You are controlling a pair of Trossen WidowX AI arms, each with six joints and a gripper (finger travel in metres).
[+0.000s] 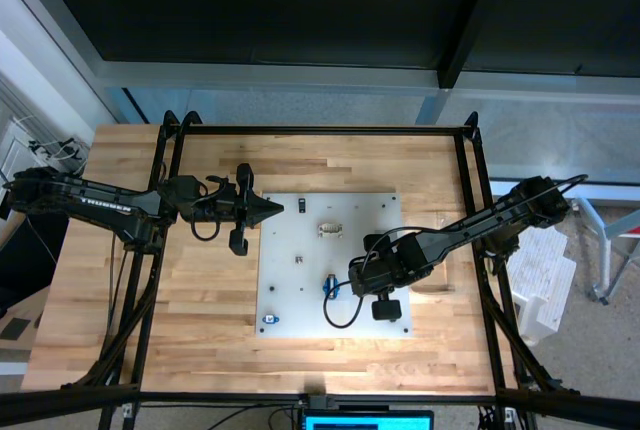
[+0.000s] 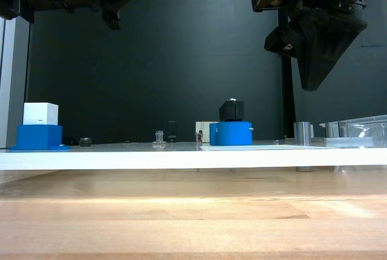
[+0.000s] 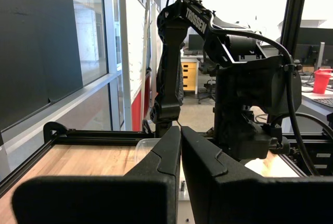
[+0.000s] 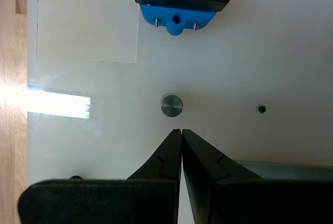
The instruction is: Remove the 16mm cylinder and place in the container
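Silvery-grey round metal 16mm cylinder (image 4: 171, 104) is seated upright in the white square board (image 4: 270, 52) just beyond the clenched right gripper (image 4: 181, 132), by which it could be jammed or missed if lowered unopened, while the clenched left gripper (image 3: 180, 129) is held high by the board's left edge

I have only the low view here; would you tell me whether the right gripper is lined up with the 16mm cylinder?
Observer: Nearly; the right wrist view shows the 16mm cylinder standing just ahead of the right gripper, slightly off its line, with the fingers shut.
Operator: Thank you; where is the left gripper?
Observer: The left gripper, shut, hovers over the white board's left edge, far from the cylinder.
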